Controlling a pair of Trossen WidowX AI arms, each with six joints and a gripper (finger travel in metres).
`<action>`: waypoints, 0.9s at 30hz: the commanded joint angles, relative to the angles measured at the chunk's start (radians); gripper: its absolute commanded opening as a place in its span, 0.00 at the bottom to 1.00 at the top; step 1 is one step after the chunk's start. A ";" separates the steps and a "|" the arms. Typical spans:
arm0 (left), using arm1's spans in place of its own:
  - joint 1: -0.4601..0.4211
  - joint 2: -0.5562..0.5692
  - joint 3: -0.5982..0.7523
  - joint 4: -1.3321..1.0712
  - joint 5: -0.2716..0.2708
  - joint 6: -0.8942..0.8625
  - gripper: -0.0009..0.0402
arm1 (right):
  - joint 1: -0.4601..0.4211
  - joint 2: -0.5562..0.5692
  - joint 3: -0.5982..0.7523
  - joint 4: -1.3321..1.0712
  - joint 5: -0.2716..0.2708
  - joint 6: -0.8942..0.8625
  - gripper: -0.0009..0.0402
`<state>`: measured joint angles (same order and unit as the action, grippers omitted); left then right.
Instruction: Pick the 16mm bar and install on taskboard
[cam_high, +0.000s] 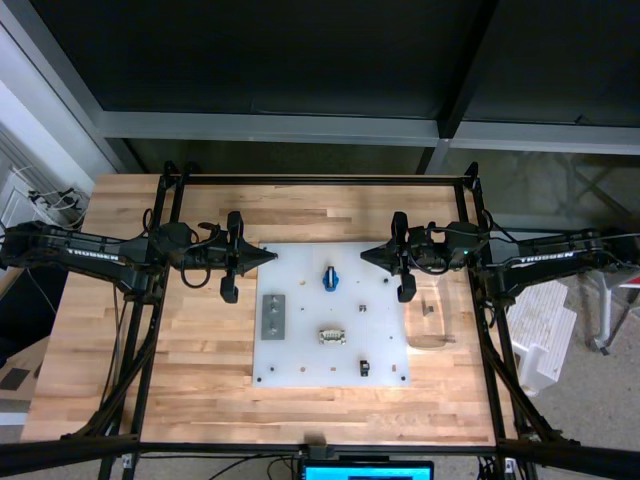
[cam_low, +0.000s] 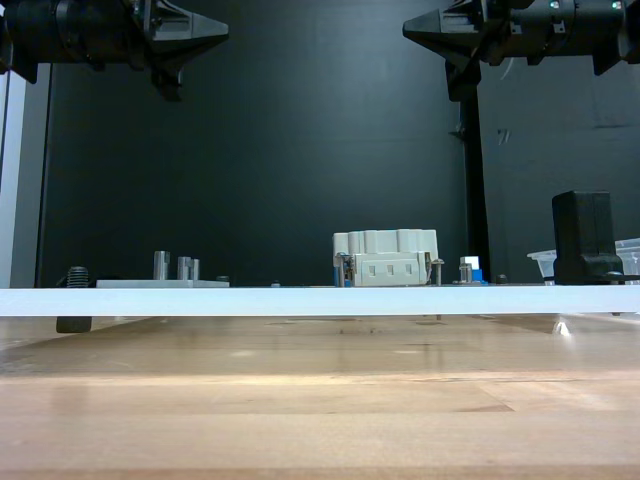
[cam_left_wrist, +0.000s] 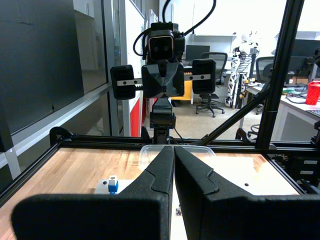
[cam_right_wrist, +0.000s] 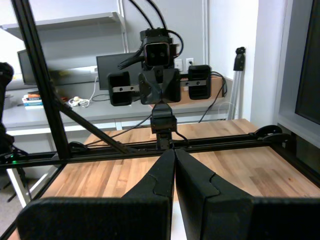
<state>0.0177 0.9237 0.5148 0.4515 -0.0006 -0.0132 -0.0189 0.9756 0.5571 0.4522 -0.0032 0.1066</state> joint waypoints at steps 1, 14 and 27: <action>0.000 0.000 0.000 0.000 0.000 0.000 0.02 | 0.001 -0.004 0.005 -0.041 0.002 0.005 0.02; 0.000 0.001 0.000 0.000 0.000 0.000 0.02 | 0.070 -0.005 0.133 -0.511 0.003 0.017 0.02; 0.000 0.001 0.000 -0.001 0.000 0.000 0.02 | 0.117 -0.003 0.289 -0.923 0.012 0.020 0.02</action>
